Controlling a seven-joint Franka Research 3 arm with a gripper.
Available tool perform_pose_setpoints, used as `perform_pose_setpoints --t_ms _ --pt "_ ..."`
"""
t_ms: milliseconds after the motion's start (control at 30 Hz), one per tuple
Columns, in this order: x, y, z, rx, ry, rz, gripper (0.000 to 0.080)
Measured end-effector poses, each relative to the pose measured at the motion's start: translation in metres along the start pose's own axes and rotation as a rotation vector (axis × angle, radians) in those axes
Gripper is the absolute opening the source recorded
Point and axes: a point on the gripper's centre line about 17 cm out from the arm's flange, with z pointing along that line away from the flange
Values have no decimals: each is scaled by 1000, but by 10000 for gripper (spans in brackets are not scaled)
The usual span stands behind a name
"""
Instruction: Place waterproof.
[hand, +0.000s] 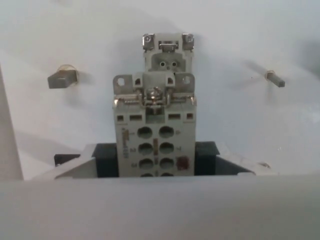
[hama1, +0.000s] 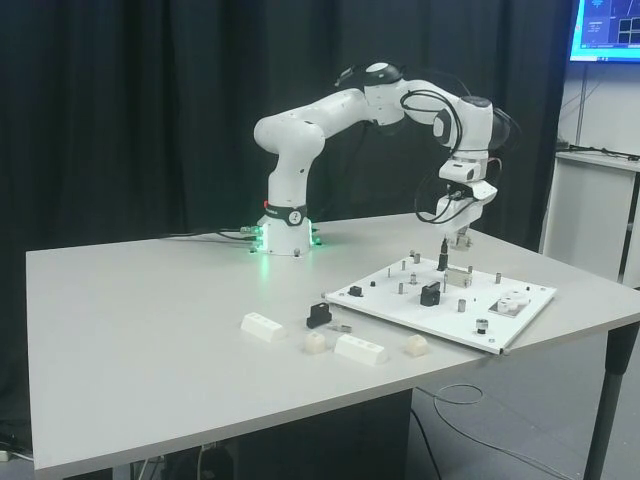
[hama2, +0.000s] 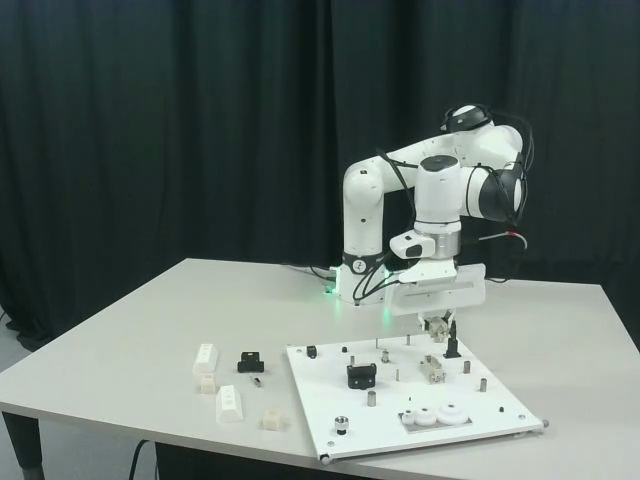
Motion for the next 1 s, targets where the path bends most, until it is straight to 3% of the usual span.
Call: perform_pose_setpoints --t_ms 1000 --pt "-2 -3 2 0 -2 10 311"
